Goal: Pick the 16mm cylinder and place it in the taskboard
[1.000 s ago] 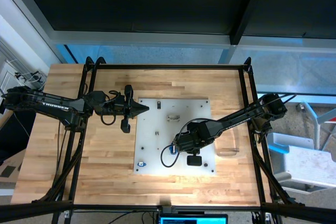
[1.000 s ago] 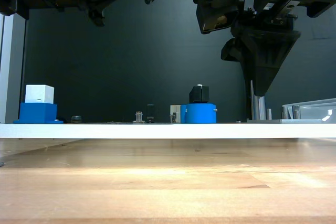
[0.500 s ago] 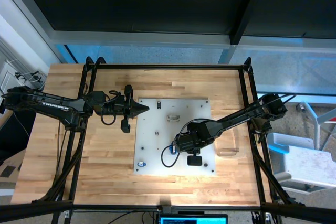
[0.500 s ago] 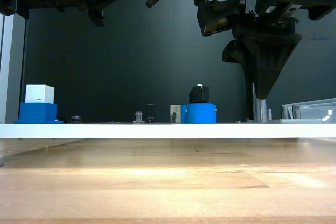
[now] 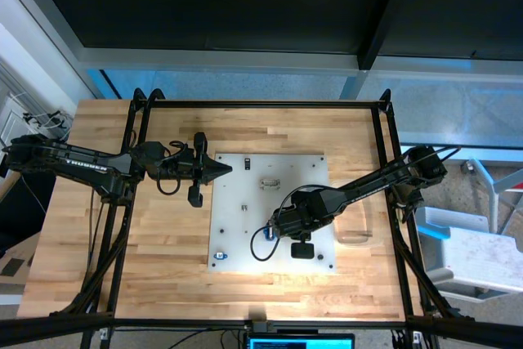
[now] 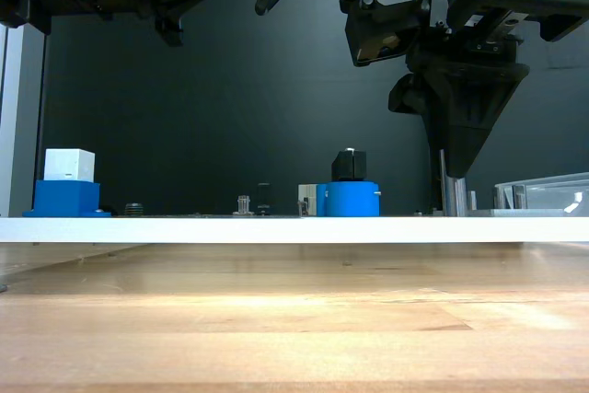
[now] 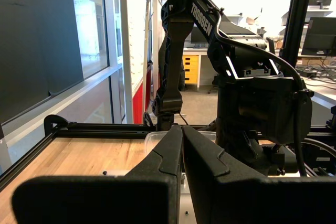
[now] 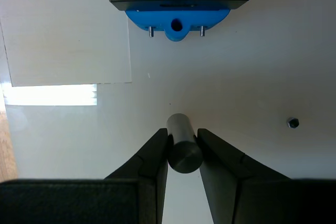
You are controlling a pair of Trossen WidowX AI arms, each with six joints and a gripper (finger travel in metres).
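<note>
My right gripper [image 8: 182,141] is shut on the 16mm cylinder [image 8: 184,149], a grey metal rod held upright between the fingers [image 8: 153,153]. In the low view the cylinder [image 6: 448,189] hangs below the right gripper [image 6: 453,170], and its lower end reaches the surface of the white taskboard [image 6: 184,227]. From the high view the right gripper [image 5: 284,225] is over the taskboard [image 5: 245,177], right of centre, and hides the cylinder. My left gripper [image 5: 221,167] is shut, holds nothing, and hovers at the board's far left edge.
A blue fitting with a pin connector [image 8: 178,9] lies just past the cylinder. The low view shows a round blue fitting [image 6: 352,198] at mid-board and a blue block with a white cube [image 6: 66,192] at the left. A clear plastic tray [image 5: 355,225] lies right of the board.
The right gripper has sunk slightly toward the board with the cylinder in it. The left arm has not moved.
</note>
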